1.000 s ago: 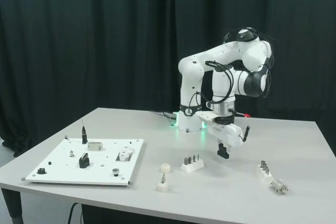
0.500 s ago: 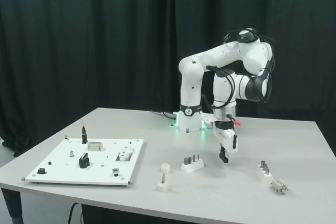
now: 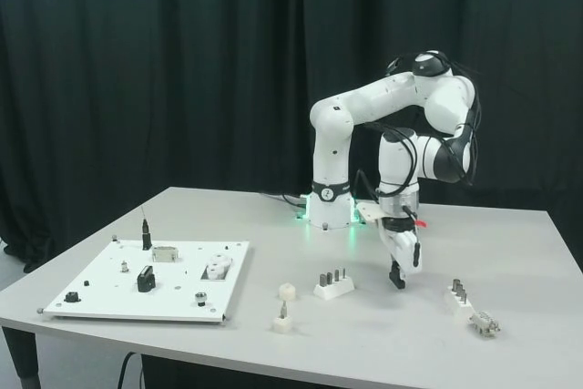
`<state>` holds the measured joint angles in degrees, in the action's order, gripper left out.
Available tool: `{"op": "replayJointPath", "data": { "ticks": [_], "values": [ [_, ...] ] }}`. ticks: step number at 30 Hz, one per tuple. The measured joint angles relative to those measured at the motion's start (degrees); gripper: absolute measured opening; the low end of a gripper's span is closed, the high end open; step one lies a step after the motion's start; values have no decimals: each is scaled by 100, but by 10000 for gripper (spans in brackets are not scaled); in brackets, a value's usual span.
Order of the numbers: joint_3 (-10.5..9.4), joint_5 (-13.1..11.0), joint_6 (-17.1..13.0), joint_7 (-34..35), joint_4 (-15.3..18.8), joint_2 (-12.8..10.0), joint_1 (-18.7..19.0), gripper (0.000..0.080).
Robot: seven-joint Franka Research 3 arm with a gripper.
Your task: Place D-SUB.
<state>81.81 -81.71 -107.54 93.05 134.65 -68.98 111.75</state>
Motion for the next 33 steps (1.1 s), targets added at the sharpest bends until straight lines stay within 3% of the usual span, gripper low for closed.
{"op": "replayJointPath", "data": {
  "ticks": [27,28,33],
  "values": [
    [-115,-33,-323,10,2,0,151,394],
    [-109,-27,-342,13,2,0,151,758],
    [-41,28,-373,90,3,0,151,758]
  ]
}}
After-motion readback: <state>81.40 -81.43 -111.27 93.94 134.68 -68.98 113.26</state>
